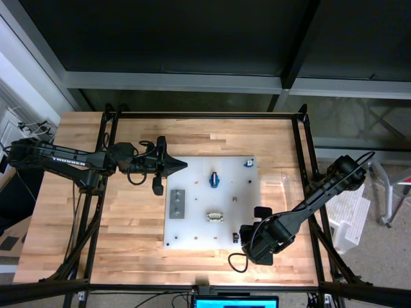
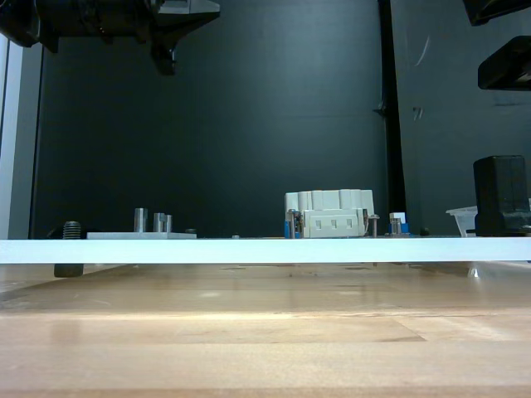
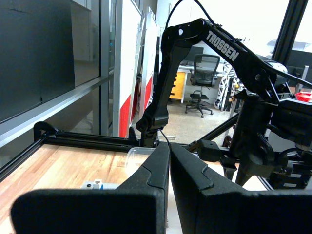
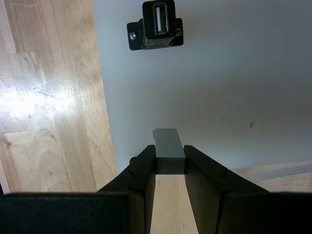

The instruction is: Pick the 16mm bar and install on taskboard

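A short grey 16mm bar [image 4: 168, 143] is held end-out between the fingers of my right gripper [image 4: 169, 159], which is shut on it. The bar hangs above the white taskboard [image 4: 234, 87], close to its edge and clear of any seat. From above, the right gripper [image 1: 244, 239] is over the board's near right corner. The grey seat plate [image 1: 176, 205] with its pegs [image 2: 153, 222] lies on the board's left side. My left gripper [image 1: 182, 165] hovers at the board's far left corner, and its fingers [image 3: 161, 163] are shut on nothing.
A black socket [image 4: 156, 24] is fixed to the board ahead of the bar. A blue part [image 1: 214, 179] and a pale connector [image 1: 216, 217] sit mid-board, and a black block [image 2: 502, 195] stands at the right. Black frame rails [image 1: 307, 167] border the wooden table.
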### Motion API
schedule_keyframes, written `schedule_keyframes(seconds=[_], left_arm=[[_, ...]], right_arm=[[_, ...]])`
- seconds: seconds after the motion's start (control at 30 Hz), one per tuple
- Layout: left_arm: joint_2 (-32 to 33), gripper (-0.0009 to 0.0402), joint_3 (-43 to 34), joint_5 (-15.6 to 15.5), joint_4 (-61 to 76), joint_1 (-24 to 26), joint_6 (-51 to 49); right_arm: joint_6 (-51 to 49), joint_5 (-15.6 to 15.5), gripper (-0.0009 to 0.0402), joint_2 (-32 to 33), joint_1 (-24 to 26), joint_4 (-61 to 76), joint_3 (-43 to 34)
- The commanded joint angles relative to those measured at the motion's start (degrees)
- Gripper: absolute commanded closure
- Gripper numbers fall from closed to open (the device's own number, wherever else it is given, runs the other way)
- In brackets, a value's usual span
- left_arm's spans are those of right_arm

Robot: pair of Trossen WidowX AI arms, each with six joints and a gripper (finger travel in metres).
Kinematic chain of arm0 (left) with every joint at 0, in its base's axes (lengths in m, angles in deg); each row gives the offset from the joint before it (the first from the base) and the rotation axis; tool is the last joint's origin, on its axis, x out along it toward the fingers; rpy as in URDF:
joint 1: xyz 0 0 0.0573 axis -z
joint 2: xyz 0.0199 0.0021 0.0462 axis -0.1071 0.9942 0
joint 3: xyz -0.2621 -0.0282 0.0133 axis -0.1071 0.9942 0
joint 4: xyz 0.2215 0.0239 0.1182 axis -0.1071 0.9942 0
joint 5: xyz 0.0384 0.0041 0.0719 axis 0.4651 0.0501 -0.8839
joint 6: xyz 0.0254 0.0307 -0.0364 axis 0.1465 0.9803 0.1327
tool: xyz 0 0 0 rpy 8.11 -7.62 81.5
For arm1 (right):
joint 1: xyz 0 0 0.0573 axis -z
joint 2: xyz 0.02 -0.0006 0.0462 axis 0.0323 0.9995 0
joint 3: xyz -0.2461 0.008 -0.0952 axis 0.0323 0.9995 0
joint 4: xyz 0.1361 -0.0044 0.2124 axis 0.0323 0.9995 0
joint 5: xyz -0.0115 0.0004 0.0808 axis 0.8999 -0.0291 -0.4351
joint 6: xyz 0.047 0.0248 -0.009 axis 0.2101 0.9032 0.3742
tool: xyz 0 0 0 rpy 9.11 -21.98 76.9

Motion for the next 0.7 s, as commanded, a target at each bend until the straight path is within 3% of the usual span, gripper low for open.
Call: schedule_keyframes(seconds=[0.03, 0.7], left_arm=[[0.00, 0.0393, -0.02, 0.02, 0.00, -0.02, 0.00], [0.00, 0.0393, -0.02, 0.02, 0.00, -0.02, 0.02]], right_arm=[[-0.04, 0.00, 0.0393, -0.04, -0.02, -0.09, 0.13], [1.22, -0.48, 0.0393, -0.04, -0.04, -2.86, 2.84]])
